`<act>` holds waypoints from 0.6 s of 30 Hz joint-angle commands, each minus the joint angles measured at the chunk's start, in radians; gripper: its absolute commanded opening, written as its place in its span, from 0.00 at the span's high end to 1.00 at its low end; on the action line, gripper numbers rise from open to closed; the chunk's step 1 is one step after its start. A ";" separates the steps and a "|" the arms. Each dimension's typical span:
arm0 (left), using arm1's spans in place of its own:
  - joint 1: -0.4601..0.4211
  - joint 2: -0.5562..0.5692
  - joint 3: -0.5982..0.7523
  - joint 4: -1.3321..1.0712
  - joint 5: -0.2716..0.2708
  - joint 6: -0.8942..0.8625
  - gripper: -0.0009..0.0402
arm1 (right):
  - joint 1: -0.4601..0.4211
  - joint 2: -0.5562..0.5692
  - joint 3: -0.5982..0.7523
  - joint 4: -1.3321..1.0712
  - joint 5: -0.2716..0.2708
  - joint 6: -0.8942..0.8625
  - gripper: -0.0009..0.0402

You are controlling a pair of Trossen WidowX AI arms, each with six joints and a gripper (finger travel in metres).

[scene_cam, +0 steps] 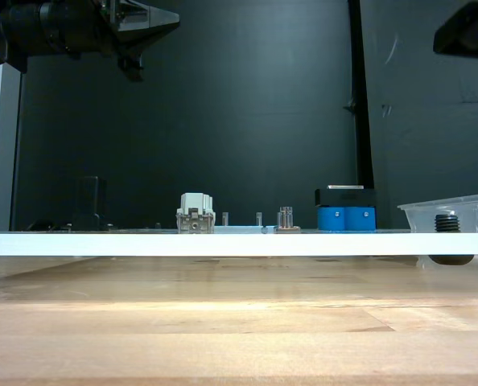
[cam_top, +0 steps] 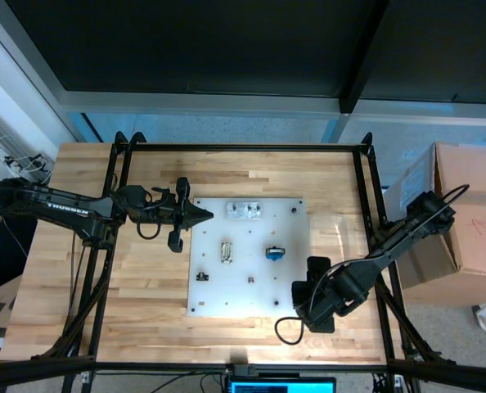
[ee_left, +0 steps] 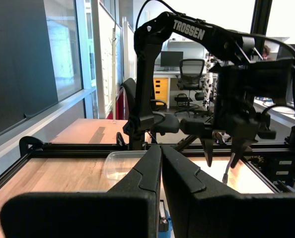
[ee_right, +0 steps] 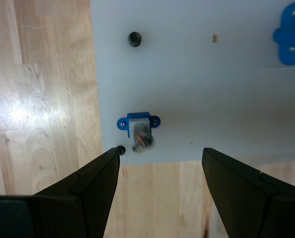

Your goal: Remove the RJ45 connector from the taskboard and place in the container

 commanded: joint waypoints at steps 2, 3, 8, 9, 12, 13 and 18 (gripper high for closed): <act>0.000 0.000 0.000 0.000 0.000 0.000 0.98 | 0.002 0.018 -0.026 0.049 -0.002 -0.011 0.42; 0.000 0.000 0.000 0.000 0.000 0.000 0.98 | 0.002 0.020 -0.036 0.071 -0.003 -0.011 0.42; 0.000 0.000 0.000 0.000 0.000 0.000 0.98 | 0.003 0.021 -0.076 0.128 -0.005 -0.012 0.42; 0.000 0.000 0.000 0.000 0.000 0.000 0.98 | 0.003 0.021 -0.082 0.131 -0.004 -0.013 0.42; 0.000 0.000 0.000 0.000 0.000 0.000 0.98 | 0.003 0.021 -0.102 0.154 -0.004 -0.026 0.42; 0.000 0.000 0.000 0.000 0.000 0.000 0.98 | 0.003 0.021 -0.110 0.167 -0.005 -0.026 0.42; 0.000 0.000 0.000 0.000 0.000 0.000 0.98 | 0.003 0.021 -0.133 0.211 -0.005 -0.029 0.42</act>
